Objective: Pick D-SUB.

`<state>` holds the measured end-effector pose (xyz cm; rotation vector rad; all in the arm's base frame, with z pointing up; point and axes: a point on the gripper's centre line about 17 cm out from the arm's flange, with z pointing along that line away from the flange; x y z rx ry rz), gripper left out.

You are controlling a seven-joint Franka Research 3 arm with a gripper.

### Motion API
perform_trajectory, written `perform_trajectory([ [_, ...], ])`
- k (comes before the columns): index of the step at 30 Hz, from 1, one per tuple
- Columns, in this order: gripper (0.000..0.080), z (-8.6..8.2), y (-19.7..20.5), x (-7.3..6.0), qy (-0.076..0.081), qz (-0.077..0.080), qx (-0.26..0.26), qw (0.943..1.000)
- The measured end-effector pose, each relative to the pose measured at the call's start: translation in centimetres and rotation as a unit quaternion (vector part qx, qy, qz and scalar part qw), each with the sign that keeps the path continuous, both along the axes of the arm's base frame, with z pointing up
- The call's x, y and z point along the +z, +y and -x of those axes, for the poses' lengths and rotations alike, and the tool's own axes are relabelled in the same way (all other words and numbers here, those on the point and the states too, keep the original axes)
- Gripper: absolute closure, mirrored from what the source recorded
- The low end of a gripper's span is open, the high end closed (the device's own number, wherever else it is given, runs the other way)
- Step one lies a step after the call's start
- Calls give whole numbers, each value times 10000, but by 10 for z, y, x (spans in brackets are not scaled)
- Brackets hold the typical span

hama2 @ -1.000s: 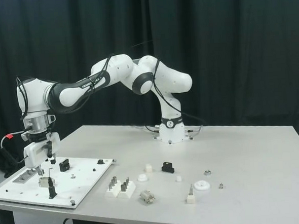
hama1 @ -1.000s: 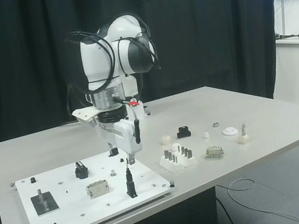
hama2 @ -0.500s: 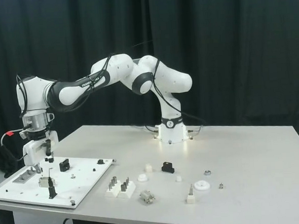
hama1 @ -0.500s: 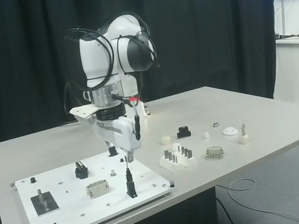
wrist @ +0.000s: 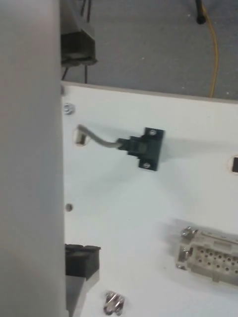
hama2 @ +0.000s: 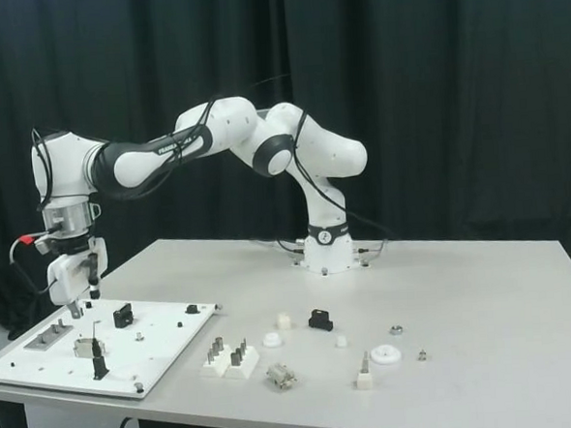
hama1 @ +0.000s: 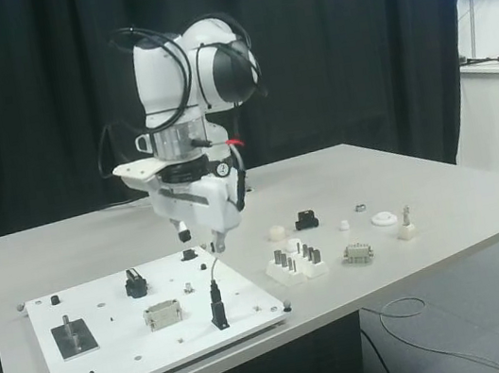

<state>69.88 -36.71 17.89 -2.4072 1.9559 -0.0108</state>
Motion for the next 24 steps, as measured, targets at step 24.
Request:
perform_trajectory([
  [24,3,7,122,29,566,-613,1250,9886],
])
